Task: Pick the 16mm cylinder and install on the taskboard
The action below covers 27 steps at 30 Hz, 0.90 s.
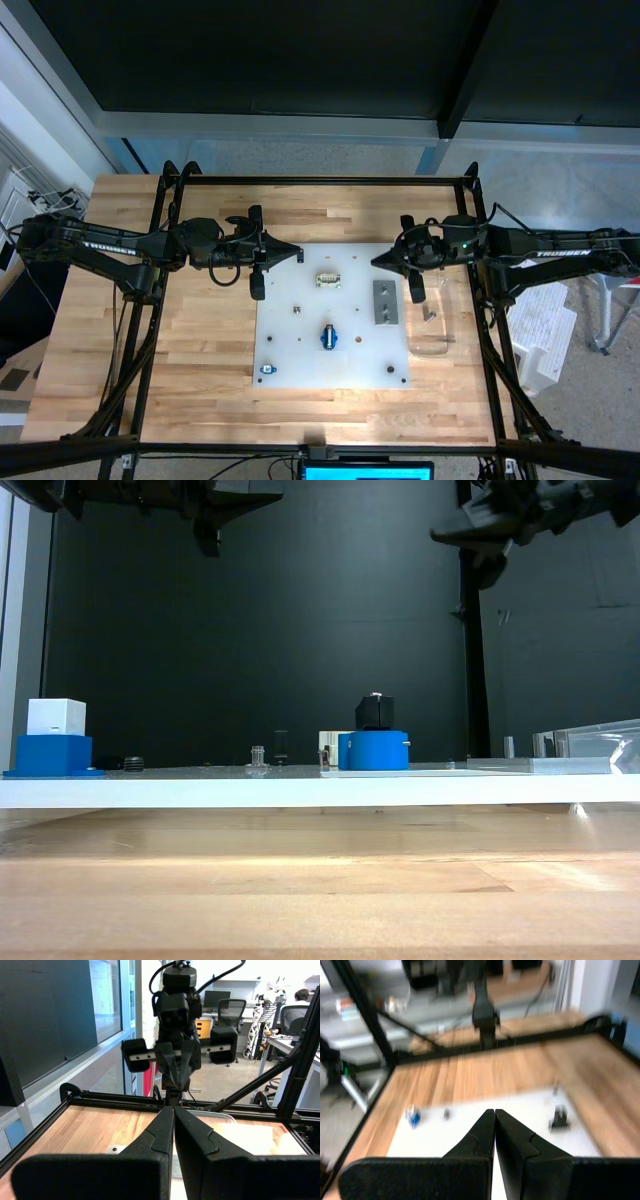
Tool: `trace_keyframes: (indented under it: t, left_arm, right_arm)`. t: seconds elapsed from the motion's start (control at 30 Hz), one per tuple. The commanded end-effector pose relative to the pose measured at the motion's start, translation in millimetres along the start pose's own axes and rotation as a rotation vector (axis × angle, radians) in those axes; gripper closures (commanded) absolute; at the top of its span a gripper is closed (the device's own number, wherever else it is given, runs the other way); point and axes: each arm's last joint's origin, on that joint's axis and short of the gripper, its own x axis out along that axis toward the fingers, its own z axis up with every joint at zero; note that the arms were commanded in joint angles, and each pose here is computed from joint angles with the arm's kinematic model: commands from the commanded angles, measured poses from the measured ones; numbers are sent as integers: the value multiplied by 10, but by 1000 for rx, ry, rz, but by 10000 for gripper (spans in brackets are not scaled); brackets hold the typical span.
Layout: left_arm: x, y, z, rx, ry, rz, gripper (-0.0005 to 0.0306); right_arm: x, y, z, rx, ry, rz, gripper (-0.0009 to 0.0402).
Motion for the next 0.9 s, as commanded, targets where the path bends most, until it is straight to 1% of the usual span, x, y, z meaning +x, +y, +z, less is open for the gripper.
trace_keyframes:
  t: [0.03,0.17,0.2,0.33,0.47,0.57,0.63,0.77,0.9]
  left_arm:
    - [0,0,0,0,0,0,300]
    - [0,1,0,0,0,0,300]
    - [0,1,0,0,0,0,300]
    - [0,0,0,0,0,0,300]
    - [0,1,0,0,0,0,300]
    - [0,0,0,0,0,0,300]
    - [0,1,0,0,0,0,300]
    - [0,0,0,0,0,0,300]
    - [0,1,0,0,0,0,300]
  right_arm:
    - [-52,56,-7,3,118,2,393]
    - [-140,130,-7,7,256,-16,393]
    - [-164,146,-9,7,284,-29,393]
    - [-262,219,-34,-5,399,-56,393]
    - [-330,254,-94,-1,500,-63,393]
    - [-367,266,-155,-6,571,-66,393]
    - [-394,267,-195,4,617,-77,393]
    - [-453,256,-268,-5,712,-95,388]
    - [-486,241,-329,-1,797,-123,368]
